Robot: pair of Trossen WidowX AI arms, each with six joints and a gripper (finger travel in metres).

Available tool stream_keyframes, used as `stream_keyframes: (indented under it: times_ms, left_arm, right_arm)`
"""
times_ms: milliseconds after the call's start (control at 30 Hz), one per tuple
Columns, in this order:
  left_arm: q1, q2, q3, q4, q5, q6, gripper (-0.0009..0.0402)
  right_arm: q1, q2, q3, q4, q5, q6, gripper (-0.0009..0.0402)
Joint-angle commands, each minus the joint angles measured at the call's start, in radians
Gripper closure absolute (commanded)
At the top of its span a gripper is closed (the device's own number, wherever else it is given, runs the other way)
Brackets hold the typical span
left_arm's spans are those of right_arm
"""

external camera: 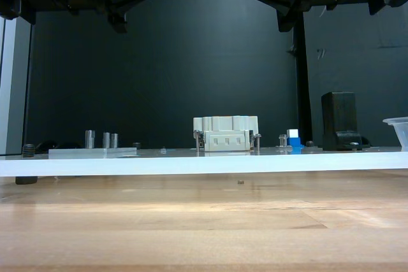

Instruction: Pick the 16mm bar from the taskboard and place it in the container

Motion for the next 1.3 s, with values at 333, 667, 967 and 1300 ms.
stream_keyframes:
  times_ms: [333,667,967,1300]
  left_arm:
    - [0.000,0.000,0.000,0.000,0.000,0.000,0.0393]
    - [0.000,0.000,0.000,0.000,0.000,0.000,0.0393]
    - [0.000,0.000,0.000,0.000,0.000,0.000,0.0393]
    - [0.000,0.000,0.000,0.000,0.000,0.000,0.0393]
  right_arm:
    - [0.001,0.000,0.000,-0.005,-0.001,0.001,0.0393]
    - [0.005,0.000,0.119,-0.329,0.000,0.011,0.0393]
    - [0.009,0.000,0.216,-0.620,0.010,0.054,0.0393]
    - [0.013,0.043,0.335,-0.869,0.010,0.064,0.0393]
